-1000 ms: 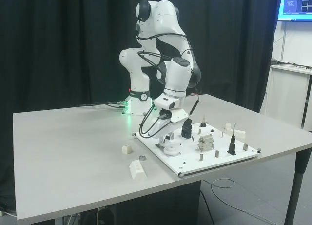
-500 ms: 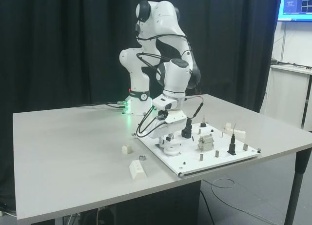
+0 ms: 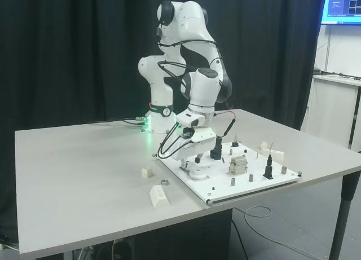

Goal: Insert medium gear.

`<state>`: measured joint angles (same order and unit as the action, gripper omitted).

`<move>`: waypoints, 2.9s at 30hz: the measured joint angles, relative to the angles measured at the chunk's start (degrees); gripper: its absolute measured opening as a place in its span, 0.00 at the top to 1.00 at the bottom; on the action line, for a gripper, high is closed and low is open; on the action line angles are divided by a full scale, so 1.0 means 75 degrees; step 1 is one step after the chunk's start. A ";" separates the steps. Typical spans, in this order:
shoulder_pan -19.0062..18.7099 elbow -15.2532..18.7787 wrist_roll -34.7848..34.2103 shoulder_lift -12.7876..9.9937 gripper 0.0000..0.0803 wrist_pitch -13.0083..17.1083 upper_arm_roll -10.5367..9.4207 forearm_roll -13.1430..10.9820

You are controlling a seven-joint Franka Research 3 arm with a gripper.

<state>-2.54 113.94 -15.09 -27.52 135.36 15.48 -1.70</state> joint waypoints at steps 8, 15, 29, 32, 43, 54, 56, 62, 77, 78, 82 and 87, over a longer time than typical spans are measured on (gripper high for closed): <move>-0.0014 -0.0030 -0.0111 0.0070 0.12 -0.0006 0.0015 0.0001; -0.0013 -0.0053 -0.0338 0.0264 0.02 -0.0034 0.0196 0.0022; 0.0009 -0.0072 -0.0340 0.0383 0.00 -0.0039 0.0548 0.0007; 0.0009 -0.0071 -0.0340 0.0363 0.00 -0.0029 0.0544 -0.0014; 0.0009 -0.0070 -0.0340 0.0190 0.00 0.0220 0.0533 -0.0053; 0.0041 -0.0071 -0.0345 -0.0014 0.00 0.0516 0.0534 -0.0155; 0.0045 -0.0071 -0.0345 -0.0054 0.00 0.0565 0.0534 -0.0171; 0.0056 -0.0073 -0.0345 -0.0119 0.00 0.0653 0.0533 -0.0181; 0.0096 -0.0080 -0.0344 -0.0121 0.00 0.0695 0.0537 -0.0179; 0.0096 -0.0083 -0.0343 -0.0119 0.00 0.0694 0.0538 -0.0176; 0.0095 -0.0092 -0.0338 -0.0071 0.00 0.0650 0.0540 -0.0163; 0.0084 -0.0102 -0.0322 0.0049 0.00 0.0486 0.0541 -0.0067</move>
<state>-1.90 113.17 -17.50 -27.15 139.01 19.54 -2.20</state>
